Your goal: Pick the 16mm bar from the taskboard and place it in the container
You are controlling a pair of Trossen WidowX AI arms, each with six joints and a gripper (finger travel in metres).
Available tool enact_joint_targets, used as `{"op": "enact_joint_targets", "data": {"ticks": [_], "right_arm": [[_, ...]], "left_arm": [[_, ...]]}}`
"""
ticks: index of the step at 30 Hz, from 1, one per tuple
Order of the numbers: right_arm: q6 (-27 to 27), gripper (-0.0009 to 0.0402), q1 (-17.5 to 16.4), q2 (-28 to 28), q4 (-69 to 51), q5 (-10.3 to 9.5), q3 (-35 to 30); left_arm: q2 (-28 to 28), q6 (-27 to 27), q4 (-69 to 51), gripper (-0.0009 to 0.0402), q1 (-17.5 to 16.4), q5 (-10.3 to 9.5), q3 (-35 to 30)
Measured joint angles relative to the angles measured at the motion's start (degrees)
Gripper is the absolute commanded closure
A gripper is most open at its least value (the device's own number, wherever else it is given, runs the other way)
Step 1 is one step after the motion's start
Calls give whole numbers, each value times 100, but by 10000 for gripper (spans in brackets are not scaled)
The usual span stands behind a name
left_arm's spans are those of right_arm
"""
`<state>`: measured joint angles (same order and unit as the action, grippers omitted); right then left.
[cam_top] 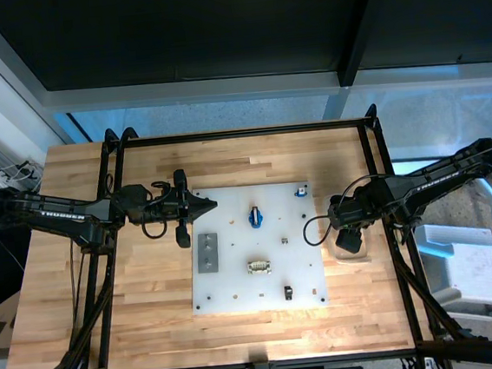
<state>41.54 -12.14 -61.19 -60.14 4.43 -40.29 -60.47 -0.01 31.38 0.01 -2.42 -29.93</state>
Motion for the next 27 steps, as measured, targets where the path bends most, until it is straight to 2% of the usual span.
{"op": "enact_joint_targets", "data": {"ticks": [27], "right_arm": [[0,177,0,0,92,0,-2]], "left_arm": [[0,0,0,393,0,0,0]]}}
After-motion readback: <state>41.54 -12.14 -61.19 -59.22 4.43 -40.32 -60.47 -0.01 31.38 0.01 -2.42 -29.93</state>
